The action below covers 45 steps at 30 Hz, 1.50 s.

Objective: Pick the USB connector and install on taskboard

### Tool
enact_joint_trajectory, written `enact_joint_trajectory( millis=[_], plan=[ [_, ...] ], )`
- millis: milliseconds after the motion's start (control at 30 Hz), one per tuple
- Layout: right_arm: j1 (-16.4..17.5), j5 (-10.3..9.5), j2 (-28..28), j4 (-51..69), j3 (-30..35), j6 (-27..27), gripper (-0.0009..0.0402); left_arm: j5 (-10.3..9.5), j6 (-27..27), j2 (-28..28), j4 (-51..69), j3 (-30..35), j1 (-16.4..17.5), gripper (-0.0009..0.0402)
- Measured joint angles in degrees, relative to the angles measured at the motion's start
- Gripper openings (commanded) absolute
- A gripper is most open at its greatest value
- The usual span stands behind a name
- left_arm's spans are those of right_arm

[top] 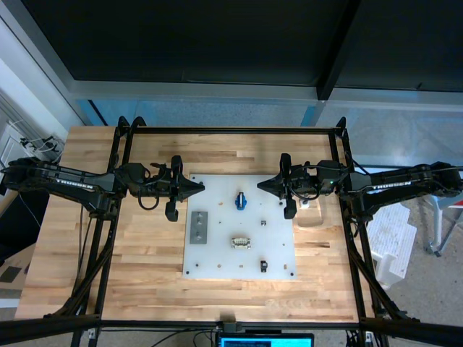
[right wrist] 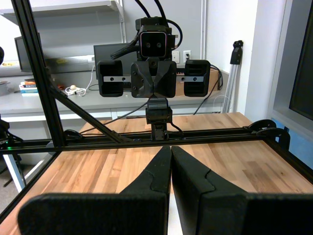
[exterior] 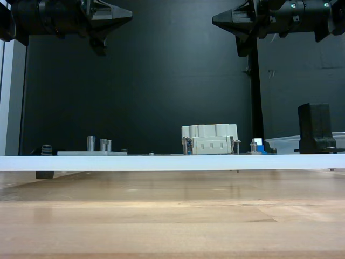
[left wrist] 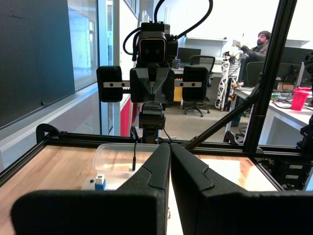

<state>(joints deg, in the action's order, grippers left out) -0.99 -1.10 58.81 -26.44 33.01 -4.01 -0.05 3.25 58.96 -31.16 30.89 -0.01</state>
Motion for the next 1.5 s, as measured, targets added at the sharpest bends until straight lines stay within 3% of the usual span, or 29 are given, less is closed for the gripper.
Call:
enact_joint_trajectory(
  millis=[900, 1167, 1500],
  plan=[
    [0.00, -0.02, -1.81, 2.49, 0.04, 0.00, 0.0000, -0.02, 0.00, -0.02, -0.02, 0.00, 0.00, 0.0000],
    [-0.02, 0.13, -7.58, 27.93, 7.04, 3.52, 0.0000, -0.02, -0.02, -0.02, 0.00, 0.00, 0.00, 0.0000],
    [-0.02, 0.22, -8.68, 61.22, 18.45, 4.66, 0.0000, 0.00, 0.00, -0.02, 0.00, 0.00, 0.00, 0.0000]
  ],
)
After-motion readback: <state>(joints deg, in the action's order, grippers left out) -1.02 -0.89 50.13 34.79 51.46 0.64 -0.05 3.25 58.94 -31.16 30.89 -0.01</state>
